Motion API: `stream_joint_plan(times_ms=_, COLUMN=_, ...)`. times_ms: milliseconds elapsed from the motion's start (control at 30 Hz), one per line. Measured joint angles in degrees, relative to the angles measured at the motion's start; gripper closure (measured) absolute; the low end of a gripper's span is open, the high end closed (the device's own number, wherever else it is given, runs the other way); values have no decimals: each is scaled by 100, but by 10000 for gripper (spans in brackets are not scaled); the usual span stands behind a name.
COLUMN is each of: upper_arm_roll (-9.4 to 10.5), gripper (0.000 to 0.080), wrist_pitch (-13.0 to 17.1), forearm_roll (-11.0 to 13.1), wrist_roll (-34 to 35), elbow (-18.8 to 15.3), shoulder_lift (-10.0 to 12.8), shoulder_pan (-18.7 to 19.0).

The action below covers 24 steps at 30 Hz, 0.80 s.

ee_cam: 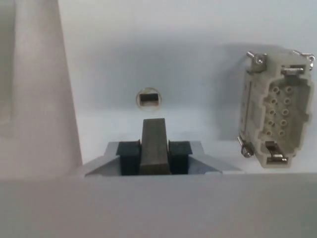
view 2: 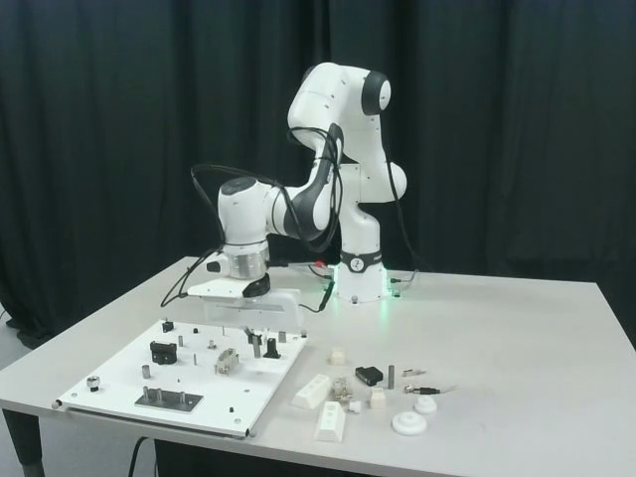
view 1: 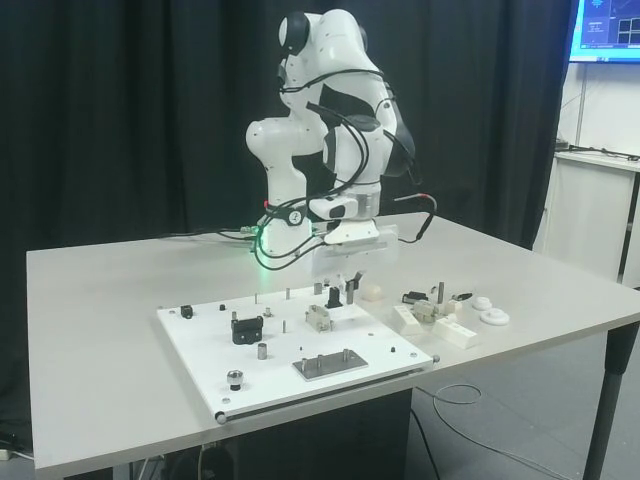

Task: Place square peg 3.

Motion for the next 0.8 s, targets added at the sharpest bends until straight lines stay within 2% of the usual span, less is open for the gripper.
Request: stream_joint_plan(times_ms=800, upper_arm_roll=-14, gripper=689, wrist_pitch=-14, forearm_roll=-1, wrist_roll=32, elbow=-15, shoulder_lift=-56, shoulder_pan=4)
